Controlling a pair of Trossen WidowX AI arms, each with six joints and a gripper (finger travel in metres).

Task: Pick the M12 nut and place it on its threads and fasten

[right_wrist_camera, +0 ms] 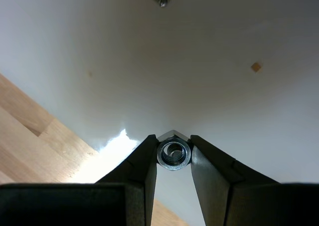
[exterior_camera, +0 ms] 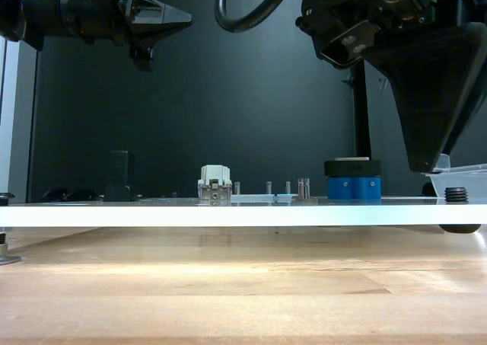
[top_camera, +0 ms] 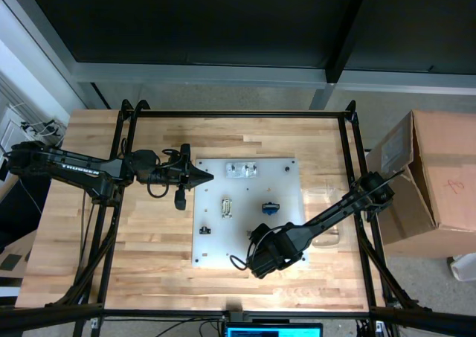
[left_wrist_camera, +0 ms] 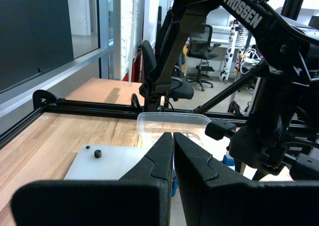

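The small silver nut [right_wrist_camera: 174, 154] is held between the fingers of my right gripper [right_wrist_camera: 173, 139], which is shut on it with the threaded hole facing the camera. That gripper [top_camera: 256, 265] hangs over the near edge of the white board [top_camera: 223, 240], above its surface, well clear of the stud. In the low view the black ribbed stud [exterior_camera: 455, 195] stands bare at the board's near right, with the right gripper [exterior_camera: 422, 166] just left of it and higher. The high view does not show the stud. My left gripper [top_camera: 204, 176] hovers shut and empty over the board's far left edge.
A clear tray [top_camera: 327, 233] sits off the board's right side, behind the stud in the low view. A blue block [top_camera: 270, 208] and a white connector [top_camera: 226, 207] stand mid-board. A cardboard box [top_camera: 431, 181] is beyond the table's right edge.
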